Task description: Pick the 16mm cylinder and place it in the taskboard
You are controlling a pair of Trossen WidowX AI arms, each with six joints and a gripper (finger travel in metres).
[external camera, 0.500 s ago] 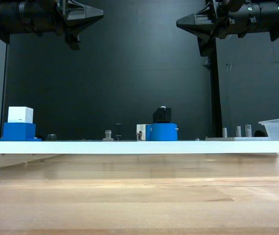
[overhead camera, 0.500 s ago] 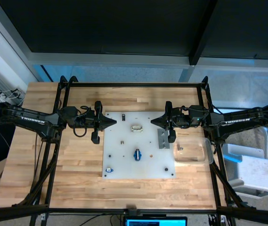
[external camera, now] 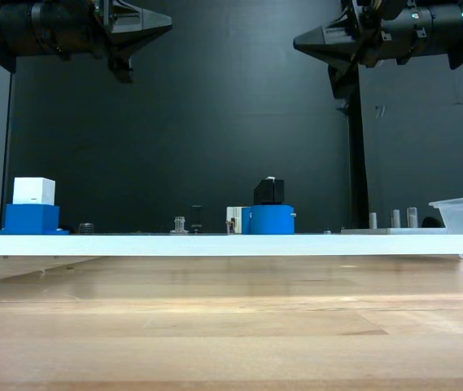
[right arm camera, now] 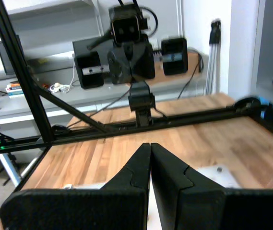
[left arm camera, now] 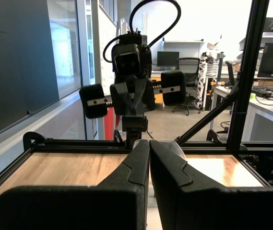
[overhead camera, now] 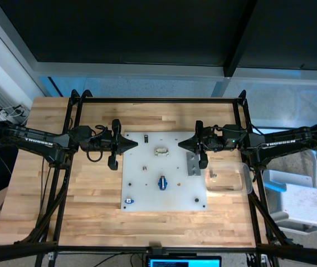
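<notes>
The white taskboard (overhead camera: 147, 192) lies flat mid-table, seen edge-on in the low view as a white slab, the taskboard (external camera: 215, 244). A tiny grey speck, seemingly the 16mm cylinder (overhead camera: 214, 177), rests inside the clear tray. My left gripper (overhead camera: 136, 143) hovers high over the board's left edge, shut and empty, its tip (external camera: 168, 26) pointing inward. My right gripper (overhead camera: 180, 143) hangs high over the board's right part, also shut on nothing. Each wrist view shows closed fingers: left gripper (left arm camera: 149, 143), right gripper (right arm camera: 150, 146).
A clear plastic tray (overhead camera: 242, 186) sits just right of the board. On the board stand a grey metal block (overhead camera: 194, 163) with upright pegs (external camera: 395, 218), a blue fitting (overhead camera: 162, 182), a white connector (overhead camera: 160, 151) and a blue-white part (external camera: 32, 205). A black frame rings the table.
The right gripper has drifted very slightly to the right. The left arm and everything on the board stay as they were.
</notes>
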